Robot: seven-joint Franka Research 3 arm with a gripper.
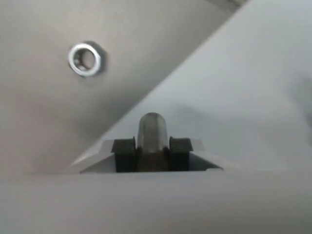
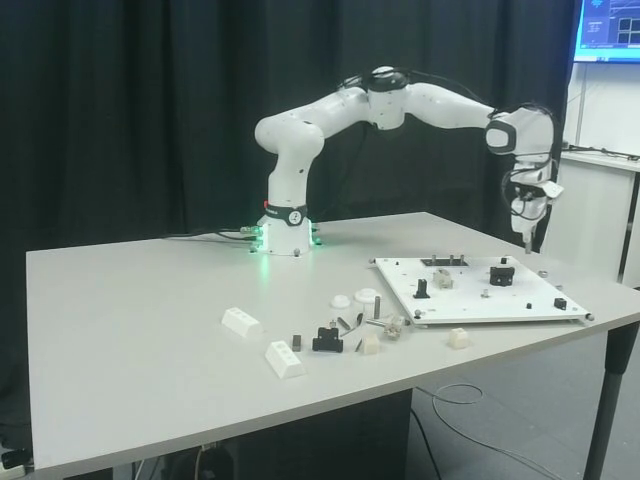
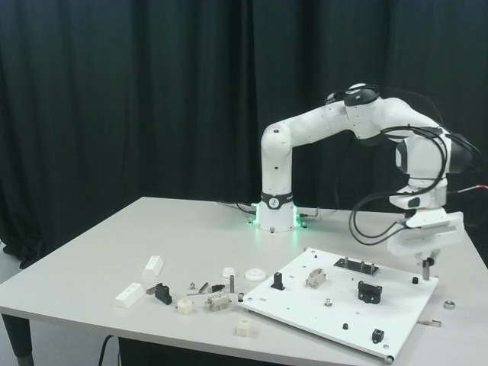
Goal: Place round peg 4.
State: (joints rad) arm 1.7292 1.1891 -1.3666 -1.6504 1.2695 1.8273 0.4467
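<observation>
We hold the round peg (image 1: 152,139) upright, clamped in our claw (image 3: 428,266), above the far corner of the white board (image 3: 305,309); its hole lies somewhere below us, unseen.

Even overhead light brightens the tabletop (image 2: 150,300) in both room views; shadows stay soft. The wrist view is blurred, its nearest foreground entirely out of focus.

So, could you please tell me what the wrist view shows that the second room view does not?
Only the wrist view shows, close up, the black pads clamping the peg. Only the second room view shows the whole arm, the white board and loose parts. Both show the claw holding the peg, the nut and the grey table.
</observation>
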